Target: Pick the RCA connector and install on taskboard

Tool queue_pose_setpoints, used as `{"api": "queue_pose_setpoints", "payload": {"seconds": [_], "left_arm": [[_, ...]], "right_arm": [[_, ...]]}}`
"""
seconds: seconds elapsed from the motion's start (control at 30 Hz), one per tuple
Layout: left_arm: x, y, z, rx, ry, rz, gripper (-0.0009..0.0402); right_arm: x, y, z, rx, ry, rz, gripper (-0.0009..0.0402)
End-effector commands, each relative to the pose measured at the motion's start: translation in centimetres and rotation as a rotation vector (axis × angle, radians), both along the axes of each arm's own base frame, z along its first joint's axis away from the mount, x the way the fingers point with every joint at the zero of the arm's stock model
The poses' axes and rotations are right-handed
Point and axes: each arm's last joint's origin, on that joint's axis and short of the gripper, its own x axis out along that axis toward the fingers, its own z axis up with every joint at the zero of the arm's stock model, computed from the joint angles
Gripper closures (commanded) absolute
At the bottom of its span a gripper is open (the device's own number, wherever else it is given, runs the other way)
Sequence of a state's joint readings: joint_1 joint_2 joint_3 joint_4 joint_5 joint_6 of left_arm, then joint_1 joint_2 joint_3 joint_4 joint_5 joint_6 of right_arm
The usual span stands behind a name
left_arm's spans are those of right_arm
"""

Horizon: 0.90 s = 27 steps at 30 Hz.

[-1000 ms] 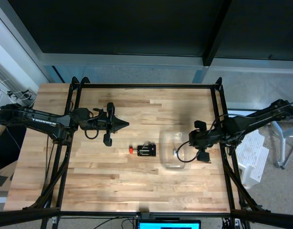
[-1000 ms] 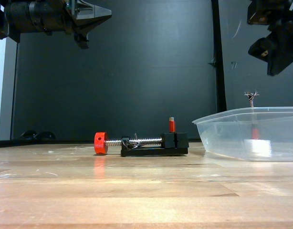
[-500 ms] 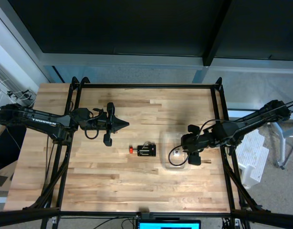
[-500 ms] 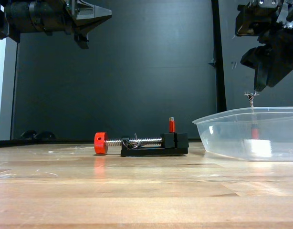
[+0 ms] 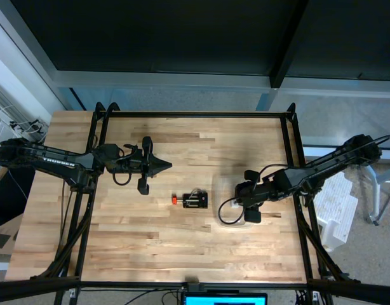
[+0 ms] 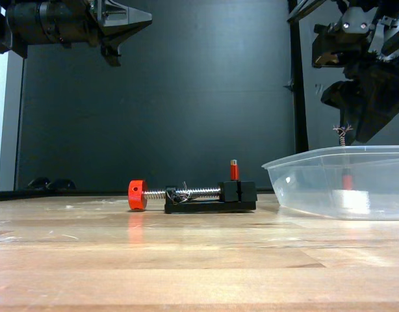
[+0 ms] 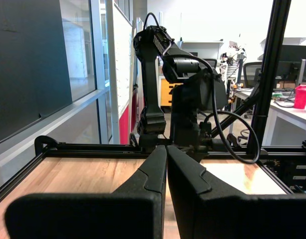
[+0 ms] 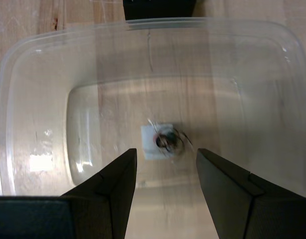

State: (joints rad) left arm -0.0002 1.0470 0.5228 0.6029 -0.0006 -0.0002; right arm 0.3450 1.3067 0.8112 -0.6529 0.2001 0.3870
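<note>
Right tool (image 8: 166, 149), jaws spread wide, has swung in and dropped over the clear tray (image 8: 23, 55), lined up above the RCA connector (image 8: 162, 141) on its floor, so grab looks next; taskboard (image 5: 195, 201) sits apart on desk (image 5: 150, 241); left tool (image 7: 166, 147) pinched together, parked high.

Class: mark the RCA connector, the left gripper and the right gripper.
RCA connector (image 8: 150, 142): right wrist view, on its white base, inside the clear tray (image 8: 23, 55).
left gripper (image 7: 166, 147): left wrist view, between its shut fingertips, parked high at the left.
right gripper (image 8: 166, 152): right wrist view, midway between its open fingers, above the tray.
</note>
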Motion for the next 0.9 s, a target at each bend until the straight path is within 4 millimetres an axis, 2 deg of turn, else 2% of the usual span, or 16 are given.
{"api": "queue_pose_setpoints", "payload": {"seconds": [0.03,0.37,0.9], "left_arm": [[0.0,0.0,0.0,0.0,0.0,0.0,0.0393],[0.0,0.0,0.0,0.0,0.0,0.0,0.0393],[0.0,0.0,0.0,0.0,0.0,0.0,0.0393]], "right_arm": [[0.4,0.1,-0.6,-0.008,0.008,0.008,0.0228],[0.9,0.2,-2.4,-0.016,0.014,0.017,0.0228],[1.4,0.2,-3.8,-0.054,0.033,0.041,0.0229]]}}
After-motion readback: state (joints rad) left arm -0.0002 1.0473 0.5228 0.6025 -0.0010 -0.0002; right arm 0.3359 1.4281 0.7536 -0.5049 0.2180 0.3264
